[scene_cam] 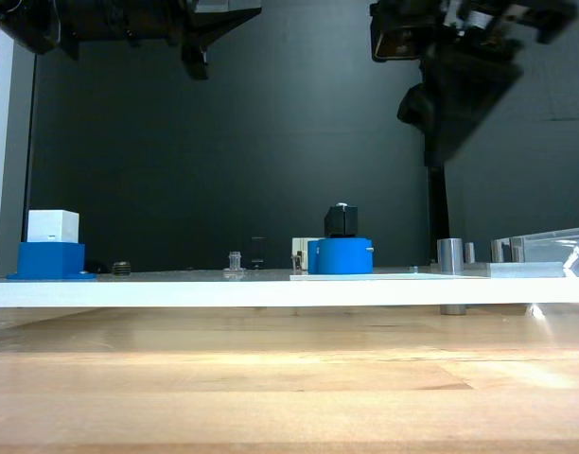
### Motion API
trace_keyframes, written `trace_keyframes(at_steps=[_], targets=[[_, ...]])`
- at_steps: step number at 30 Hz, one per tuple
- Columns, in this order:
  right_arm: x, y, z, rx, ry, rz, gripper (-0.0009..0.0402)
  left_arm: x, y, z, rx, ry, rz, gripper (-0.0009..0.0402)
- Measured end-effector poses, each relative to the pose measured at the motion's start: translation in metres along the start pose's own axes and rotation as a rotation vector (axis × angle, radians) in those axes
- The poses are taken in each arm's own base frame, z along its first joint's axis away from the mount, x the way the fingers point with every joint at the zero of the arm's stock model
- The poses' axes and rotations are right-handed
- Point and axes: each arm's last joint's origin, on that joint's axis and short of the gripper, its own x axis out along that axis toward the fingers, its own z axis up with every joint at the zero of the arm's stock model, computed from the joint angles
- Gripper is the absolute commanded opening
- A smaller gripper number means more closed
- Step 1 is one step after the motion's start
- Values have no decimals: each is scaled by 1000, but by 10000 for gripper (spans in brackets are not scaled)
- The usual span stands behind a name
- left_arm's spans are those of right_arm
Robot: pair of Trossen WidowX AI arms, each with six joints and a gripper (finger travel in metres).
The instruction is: Pick the 16mm cylinder and install on the taskboard
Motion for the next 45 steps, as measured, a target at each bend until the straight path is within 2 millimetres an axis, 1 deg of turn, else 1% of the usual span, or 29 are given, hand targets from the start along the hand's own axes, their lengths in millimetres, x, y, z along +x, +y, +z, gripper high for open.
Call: trace_keyframes(at_steps=[3,7,11,16,20,25,32,40,45], targets=[[-16,-14,-1,12,-120,12,-4,0,0,0,0,0,0,1],[-38,-33,-4,19,-304,21,9,0,0,0,0,0,0,1],[-64,-49,-8,18,-463,3,-1,0,0,0,0,0,0,1],[-91,-60,-14,-9,-692,13,-1,0,0,0,0,0,0,1],[-104,-69,-20,1,-851,10,0,0,0,0,0,-1,0,1],[-108,-74,-29,-9,-987,8,0,0,0,0,0,0,0,1],[-101,-75,-41,-14,-1084,14,0,0,0,0,0,0,0,1],[-93,-75,-46,-8,-1099,9,0,0,0,0,0,0,0,1],[-93,-75,-46,-9,-1109,10,0,0,0,0,0,-1,0,1]])
